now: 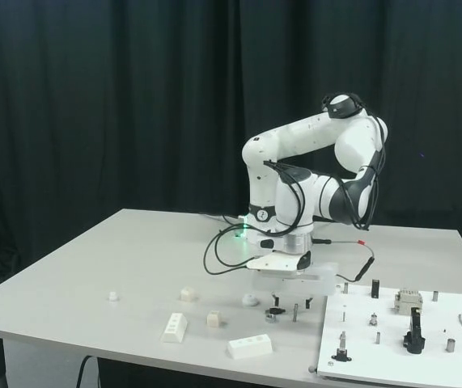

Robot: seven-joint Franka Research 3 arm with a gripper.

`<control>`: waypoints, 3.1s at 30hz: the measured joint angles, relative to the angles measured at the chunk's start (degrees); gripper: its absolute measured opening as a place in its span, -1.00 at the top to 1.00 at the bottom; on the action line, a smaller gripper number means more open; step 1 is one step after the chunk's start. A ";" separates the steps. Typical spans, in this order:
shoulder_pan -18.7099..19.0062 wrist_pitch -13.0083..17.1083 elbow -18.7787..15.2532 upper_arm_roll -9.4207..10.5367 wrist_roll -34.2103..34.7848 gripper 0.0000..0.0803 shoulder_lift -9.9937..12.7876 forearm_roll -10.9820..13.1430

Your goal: Remove round peg 1.

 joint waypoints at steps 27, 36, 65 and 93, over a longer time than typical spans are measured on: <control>-0.50 -4.16 0.95 -3.37 0.00 -0.99 0.00 -0.98; -0.60 -4.26 1.31 -3.43 0.00 -0.99 0.00 -1.03; 0.00 -8.75 6.41 -3.88 3.67 -0.99 -0.03 -0.98; 2.74 -4.71 9.68 1.06 12.14 -0.99 -0.02 -0.82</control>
